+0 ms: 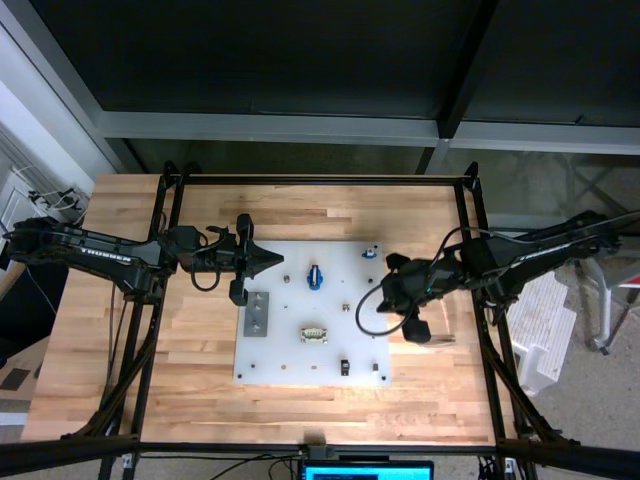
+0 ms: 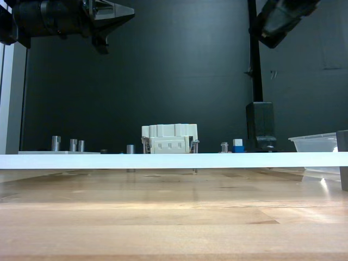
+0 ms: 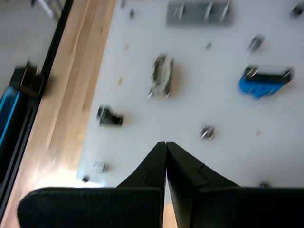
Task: Remove the 16mm bar from the taskboard and place in the container
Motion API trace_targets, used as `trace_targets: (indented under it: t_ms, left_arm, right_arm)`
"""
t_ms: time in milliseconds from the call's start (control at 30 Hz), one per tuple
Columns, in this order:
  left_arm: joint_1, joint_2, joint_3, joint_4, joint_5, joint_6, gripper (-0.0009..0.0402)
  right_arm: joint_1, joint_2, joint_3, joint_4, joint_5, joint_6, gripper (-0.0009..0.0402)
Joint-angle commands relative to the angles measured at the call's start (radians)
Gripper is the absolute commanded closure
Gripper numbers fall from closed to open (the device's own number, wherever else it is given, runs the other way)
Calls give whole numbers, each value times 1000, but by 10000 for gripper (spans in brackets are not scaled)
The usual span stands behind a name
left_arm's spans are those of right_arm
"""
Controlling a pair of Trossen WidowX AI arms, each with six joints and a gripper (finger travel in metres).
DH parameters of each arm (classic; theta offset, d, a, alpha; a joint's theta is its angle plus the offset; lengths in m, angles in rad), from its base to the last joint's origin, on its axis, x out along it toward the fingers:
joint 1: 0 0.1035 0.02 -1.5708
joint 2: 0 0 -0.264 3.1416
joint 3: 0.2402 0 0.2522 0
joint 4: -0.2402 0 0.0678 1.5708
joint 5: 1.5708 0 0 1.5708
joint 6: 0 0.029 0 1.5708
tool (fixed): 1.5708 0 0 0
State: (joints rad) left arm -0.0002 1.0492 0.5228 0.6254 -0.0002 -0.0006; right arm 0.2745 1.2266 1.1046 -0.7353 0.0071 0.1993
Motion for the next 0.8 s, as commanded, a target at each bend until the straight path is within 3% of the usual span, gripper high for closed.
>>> trace_targets:
  t_ms: [33, 333, 800]
  left_arm:
    - [0, 0, 0, 0, 0, 0, 393]
    - [0, 0, 0, 0, 0, 0, 393]
    - [0, 0, 0, 0, 0, 0, 393]
  right_arm:
    - [47, 47, 40, -70, 1, 26, 393]
    - [152, 207, 165, -280, 1, 103, 369]
    - [205, 383, 310, -364, 4, 164, 210]
